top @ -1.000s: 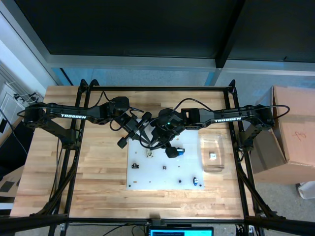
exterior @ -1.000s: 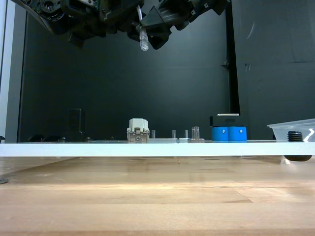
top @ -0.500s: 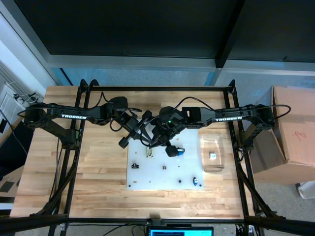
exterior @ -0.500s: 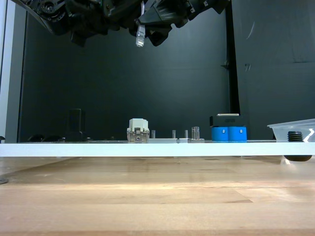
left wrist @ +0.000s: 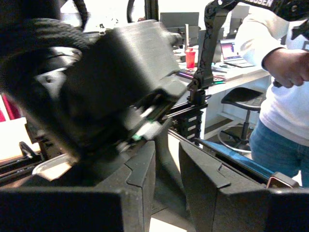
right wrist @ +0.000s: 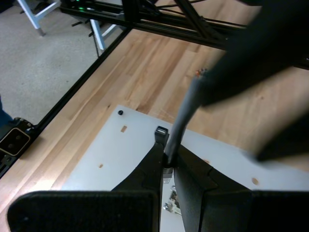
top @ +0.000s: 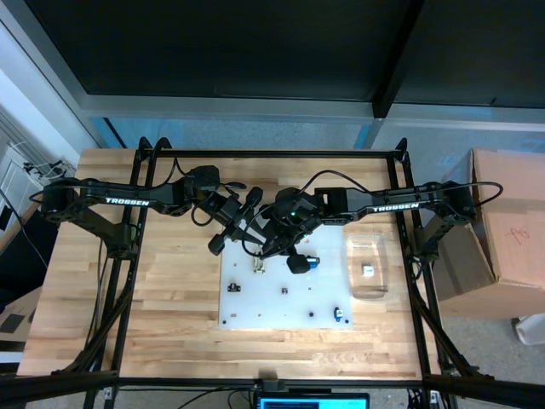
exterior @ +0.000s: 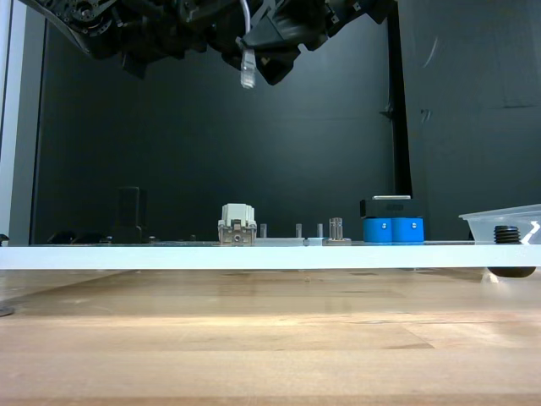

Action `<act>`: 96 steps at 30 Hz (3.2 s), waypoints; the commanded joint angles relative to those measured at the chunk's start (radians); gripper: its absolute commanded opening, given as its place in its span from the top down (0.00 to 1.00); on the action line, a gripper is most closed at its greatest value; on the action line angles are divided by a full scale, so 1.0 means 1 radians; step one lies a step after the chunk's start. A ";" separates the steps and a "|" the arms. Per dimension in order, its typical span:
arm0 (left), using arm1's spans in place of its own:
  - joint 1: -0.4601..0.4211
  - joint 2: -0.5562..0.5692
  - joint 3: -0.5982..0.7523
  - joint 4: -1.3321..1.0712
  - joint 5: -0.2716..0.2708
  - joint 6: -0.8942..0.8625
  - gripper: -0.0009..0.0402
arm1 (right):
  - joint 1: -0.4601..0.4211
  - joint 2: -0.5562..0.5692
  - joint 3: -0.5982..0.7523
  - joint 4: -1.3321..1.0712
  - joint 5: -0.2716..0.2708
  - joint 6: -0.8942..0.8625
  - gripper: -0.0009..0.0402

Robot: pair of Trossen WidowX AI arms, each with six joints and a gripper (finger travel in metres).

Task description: Pick the RJ45 connector and install on the taskboard

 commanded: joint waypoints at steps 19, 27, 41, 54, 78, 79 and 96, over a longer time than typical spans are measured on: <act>0.000 -0.018 -0.010 -0.026 -0.305 -0.156 0.88 | 0.124 -0.332 -0.312 -0.009 0.406 0.233 0.98; 0.000 -0.018 -0.010 -0.014 -0.365 -0.200 0.94 | 0.299 -0.455 -0.449 0.006 0.642 0.389 0.98; 0.000 -0.018 -0.010 -0.026 -0.365 -0.200 0.96 | 0.639 -0.485 -0.602 0.100 0.839 0.660 0.98; 0.000 -0.017 -0.010 -0.026 -0.365 -0.200 0.96 | 0.806 -0.481 -0.628 0.076 0.974 0.803 0.98; 0.000 -0.017 -0.010 -0.027 -0.365 -0.200 0.96 | 0.901 -0.358 -0.633 0.068 1.023 0.931 0.98; 0.000 -0.017 -0.010 -0.027 -0.365 -0.200 0.96 | 0.906 -0.358 -0.633 0.057 1.024 0.932 0.98; 0.000 -0.017 -0.010 -0.026 -0.365 -0.200 0.96 | 0.946 -0.358 -0.665 0.021 1.049 1.010 0.98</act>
